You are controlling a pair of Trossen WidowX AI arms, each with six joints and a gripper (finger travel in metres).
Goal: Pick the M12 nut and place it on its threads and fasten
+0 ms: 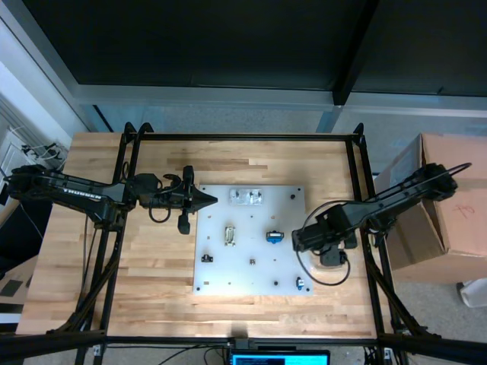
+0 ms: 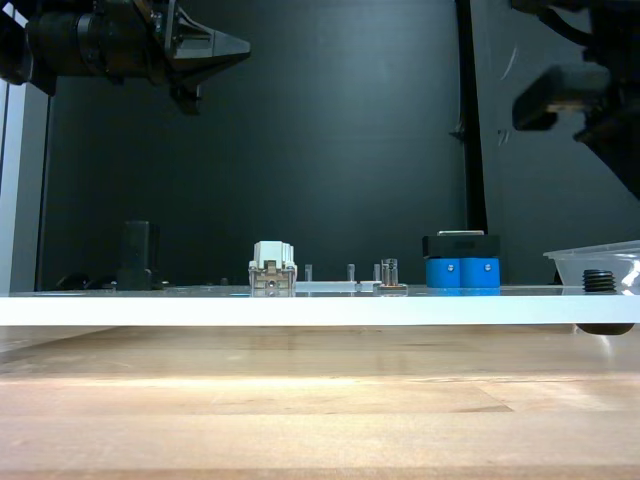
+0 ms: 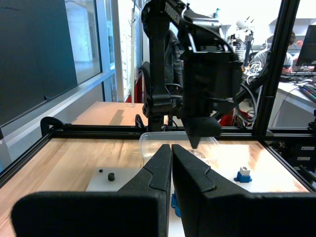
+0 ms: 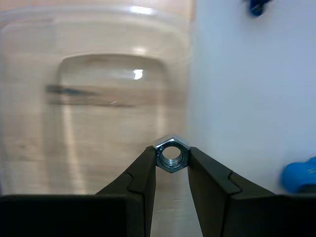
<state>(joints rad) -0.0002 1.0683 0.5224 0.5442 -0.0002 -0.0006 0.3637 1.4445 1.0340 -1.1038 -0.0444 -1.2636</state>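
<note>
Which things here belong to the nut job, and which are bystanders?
Job: nut, held in right gripper above clear tray; bare stud; left gripper, jaws shut, above board's left edge.
Bystanders: blue block, white connector.

A wooden table (image 1: 91, 304) lay beneath the left pincer (image 3: 171, 148) and the right pincer (image 4: 172, 157), enclosed by a black frame (image 1: 243, 138). A cardboard box (image 1: 445, 201) stood outboard of the right pincer, off the table. A dark panel (image 1: 190, 38) rose beyond both pincers. Ahead of the left pincer, past the frame, were a window (image 3: 84, 44) and a brightly lit room with desks (image 3: 296, 84).
</note>
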